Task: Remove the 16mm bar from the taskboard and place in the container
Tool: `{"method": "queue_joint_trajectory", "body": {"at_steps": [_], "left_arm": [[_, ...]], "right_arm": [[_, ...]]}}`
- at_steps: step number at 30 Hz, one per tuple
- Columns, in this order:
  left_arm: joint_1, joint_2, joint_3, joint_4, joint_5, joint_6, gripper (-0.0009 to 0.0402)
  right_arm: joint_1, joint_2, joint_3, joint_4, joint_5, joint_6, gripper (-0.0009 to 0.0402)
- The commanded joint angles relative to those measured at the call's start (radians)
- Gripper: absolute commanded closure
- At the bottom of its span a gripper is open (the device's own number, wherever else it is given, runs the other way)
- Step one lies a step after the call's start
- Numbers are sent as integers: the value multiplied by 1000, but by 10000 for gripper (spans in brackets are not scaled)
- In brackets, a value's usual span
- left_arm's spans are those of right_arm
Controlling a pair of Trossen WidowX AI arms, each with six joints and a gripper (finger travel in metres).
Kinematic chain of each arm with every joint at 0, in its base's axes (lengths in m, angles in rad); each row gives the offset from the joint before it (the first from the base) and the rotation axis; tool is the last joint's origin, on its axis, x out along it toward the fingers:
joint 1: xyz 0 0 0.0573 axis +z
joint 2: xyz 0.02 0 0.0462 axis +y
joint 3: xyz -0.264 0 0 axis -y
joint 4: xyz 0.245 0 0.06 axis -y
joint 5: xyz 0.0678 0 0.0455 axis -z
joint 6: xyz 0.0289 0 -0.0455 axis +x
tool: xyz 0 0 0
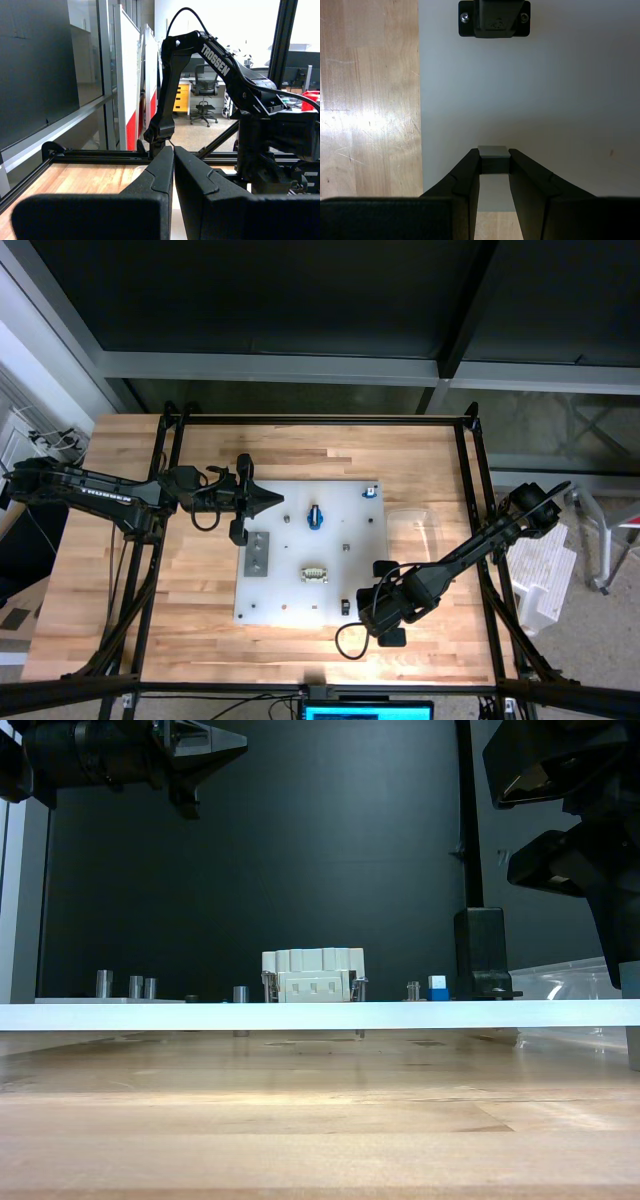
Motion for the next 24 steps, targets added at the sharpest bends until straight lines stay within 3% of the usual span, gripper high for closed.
{"method": "queue_joint_trajectory", "body": {"at_steps": [1,12,24], "left_arm": [[0,0,0,0,0,0,393],[0,0,0,0,0,0,393],[0,0,0,0,0,0,393]], "right_arm": [[0,-7,1,-4,3,1,375],[-1,-107,1,-17,3,1,375],[-3,-260,56,-167,5,-26,375]]}}
